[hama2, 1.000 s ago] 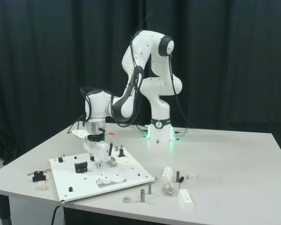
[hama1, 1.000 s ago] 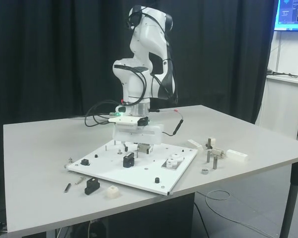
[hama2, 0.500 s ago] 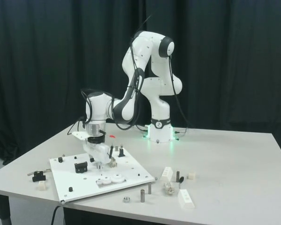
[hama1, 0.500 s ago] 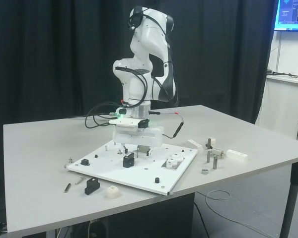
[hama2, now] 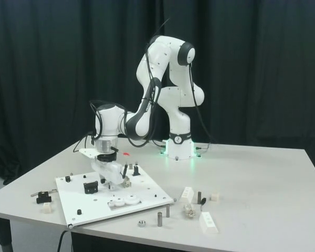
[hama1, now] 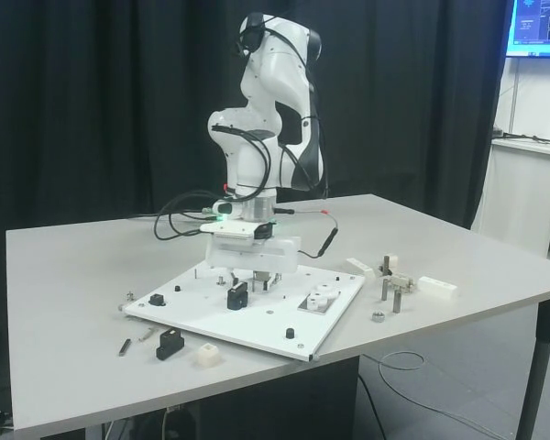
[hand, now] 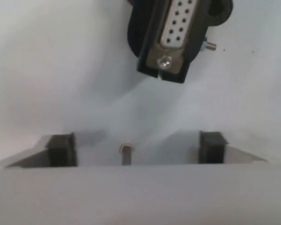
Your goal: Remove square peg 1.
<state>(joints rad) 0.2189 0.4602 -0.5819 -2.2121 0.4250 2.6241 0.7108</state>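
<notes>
My gripper (hand: 136,149) is open, its two black pads (hand: 62,150) set wide apart just above the white board (hama1: 257,323). Between them stands a small grey metal peg (hand: 126,154), touching neither pad. Whether this is square peg 1 I cannot tell. A black multi-pin connector (hand: 178,37) sits on the board just beyond the peg. In the room views the gripper (hama1: 257,275) (hama2: 114,181) hangs low over the middle of the board (hama2: 89,207), and the white hand hides the peg.
On the board are a black block (hama1: 236,295), white gears (hama1: 323,295) and small black knobs. Off the board lie a black clamp (hama1: 170,344), a white cube (hama1: 206,355), metal posts (hama1: 394,282), a nut (hama1: 379,316) and a white block (hama1: 437,287).
The arm's upper joints have shifted slightly and the hand has settled a little lower over the board's middle. Nothing on the table has moved.
</notes>
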